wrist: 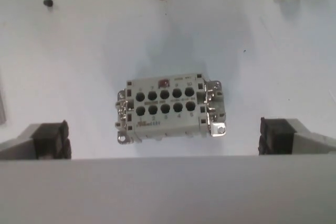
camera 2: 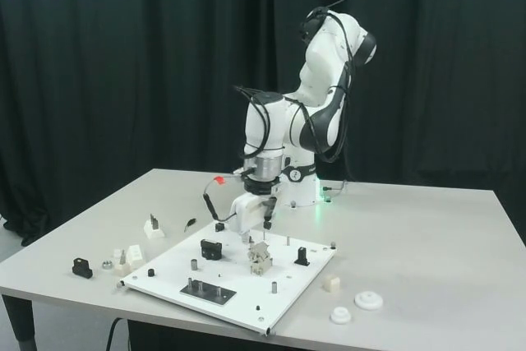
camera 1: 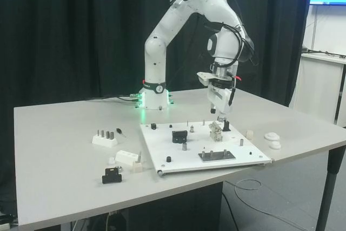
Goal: Pick waterproof.
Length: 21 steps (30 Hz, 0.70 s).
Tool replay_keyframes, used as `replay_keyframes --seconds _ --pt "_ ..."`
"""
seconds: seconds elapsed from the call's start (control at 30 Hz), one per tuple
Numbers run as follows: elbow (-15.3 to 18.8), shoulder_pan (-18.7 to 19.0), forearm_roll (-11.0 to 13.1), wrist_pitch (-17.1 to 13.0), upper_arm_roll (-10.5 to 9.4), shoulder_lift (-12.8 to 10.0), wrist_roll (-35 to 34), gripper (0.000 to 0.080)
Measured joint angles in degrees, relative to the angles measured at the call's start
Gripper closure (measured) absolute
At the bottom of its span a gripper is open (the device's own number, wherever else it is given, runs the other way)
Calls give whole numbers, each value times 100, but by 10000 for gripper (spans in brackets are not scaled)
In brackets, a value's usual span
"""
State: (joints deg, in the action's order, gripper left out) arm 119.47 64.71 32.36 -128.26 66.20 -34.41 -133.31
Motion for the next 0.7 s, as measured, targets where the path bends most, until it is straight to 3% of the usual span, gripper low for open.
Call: replay_keyframes --seconds 0.17,0.3,0.53,0.7 --pt "-22 312 381 206 372 -367 152 3" --pt "-38 622 863 473 766 -822 389 3" --pt "-85 1135 1930 1252 1575 -2027 976 3" --pt "-190 1286 2430 1923 2063 -2949 1400 3"
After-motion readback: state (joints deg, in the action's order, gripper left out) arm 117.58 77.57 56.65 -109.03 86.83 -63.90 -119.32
